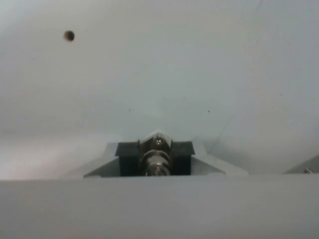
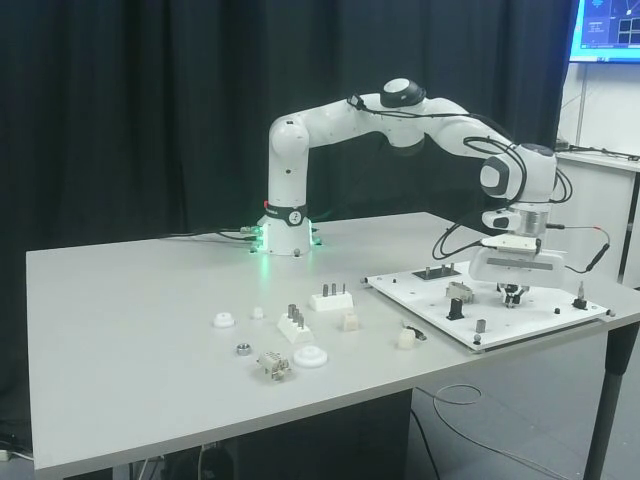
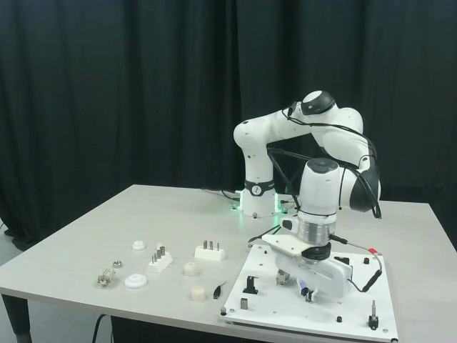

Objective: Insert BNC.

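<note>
White board [image 2: 520, 325] lies under hand [image 2: 512, 294] gripping BNC [image 1: 157, 160].

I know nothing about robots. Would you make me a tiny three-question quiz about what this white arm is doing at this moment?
1. True or false: the gripper is over the white board.
2. What does the wrist view show between the fingers? A) a metal connector B) a white gear C) nothing
3. Fill in: the light at the arm's base is ____.

Key: 1 true. 2 A. 3 green.
</note>
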`<state>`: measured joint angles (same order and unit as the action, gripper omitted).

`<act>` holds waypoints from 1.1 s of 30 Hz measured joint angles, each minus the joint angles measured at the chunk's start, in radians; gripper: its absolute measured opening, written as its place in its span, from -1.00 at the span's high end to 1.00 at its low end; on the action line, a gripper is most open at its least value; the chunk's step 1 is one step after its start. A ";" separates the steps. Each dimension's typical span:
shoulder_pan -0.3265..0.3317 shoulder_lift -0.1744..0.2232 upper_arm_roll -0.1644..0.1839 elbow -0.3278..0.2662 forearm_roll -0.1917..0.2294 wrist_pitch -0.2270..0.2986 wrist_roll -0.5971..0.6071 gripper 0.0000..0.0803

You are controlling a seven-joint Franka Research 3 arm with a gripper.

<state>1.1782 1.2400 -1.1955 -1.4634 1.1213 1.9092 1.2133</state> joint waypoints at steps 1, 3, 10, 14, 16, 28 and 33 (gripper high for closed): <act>0.000 0.000 0.000 0.000 0.000 0.000 0.000 0.69; 0.000 0.000 0.000 0.000 0.000 0.000 0.000 0.69; 0.000 0.000 0.000 0.000 0.000 0.000 0.000 0.69; 0.000 0.000 0.000 0.000 0.000 0.000 0.000 0.69; 0.000 0.000 0.000 0.000 0.000 0.000 0.000 0.69; 0.000 0.000 0.000 0.000 0.000 0.000 0.004 0.69; 0.000 0.000 0.000 -0.001 0.002 0.000 0.025 0.69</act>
<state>1.1779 1.2399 -1.1955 -1.4641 1.1232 1.9092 1.2381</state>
